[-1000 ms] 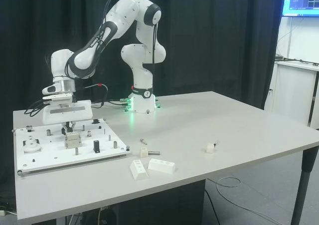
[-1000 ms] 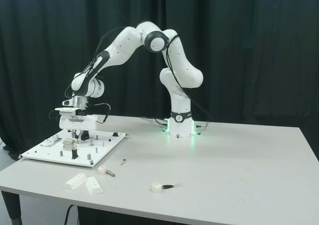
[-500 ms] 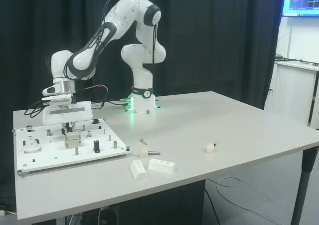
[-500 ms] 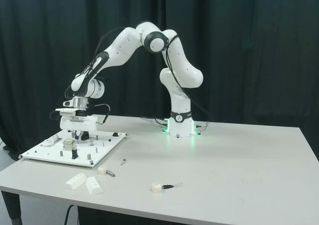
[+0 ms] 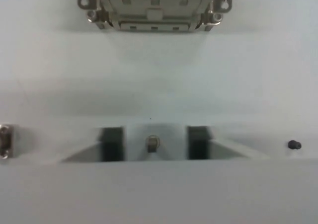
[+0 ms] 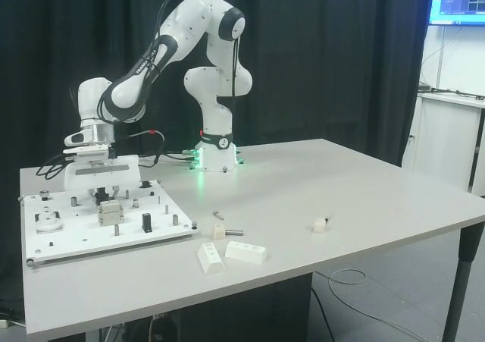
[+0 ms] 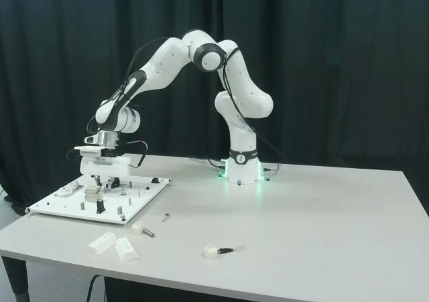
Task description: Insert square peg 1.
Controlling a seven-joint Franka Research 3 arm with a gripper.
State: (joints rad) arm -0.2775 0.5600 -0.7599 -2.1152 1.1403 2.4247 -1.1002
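In the wrist view my gripper [image 5: 155, 143] is open, its two black fingers [image 5: 113, 143] set wide apart. A small grey peg [image 5: 152, 143] stands on end between them, clear of both. Beyond it sits a grey metal block fixture [image 5: 154, 8] on the white board [image 5: 159, 85]. In the first room view my gripper [image 6: 102, 192] hangs just above the white board [image 6: 76, 240], behind the grey block [image 6: 110, 213]. The second room view shows the gripper [image 7: 102, 179] over the board [image 7: 144, 198] beside the block [image 7: 92, 193].
Short pins, a white ring [image 6: 47, 222] and a black block [image 6: 146, 221] stand on the board. Two white blocks [image 6: 227, 253], a small white cube with a metal pin [image 6: 220, 231] and a white part [image 6: 319, 224] lie on the grey table [image 6: 364, 183]. A white cabinet [image 6: 447, 137] stands at the right.
The hand has lifted slightly off the board and the wrist has edged a little to the left. The parts on the table have not moved.
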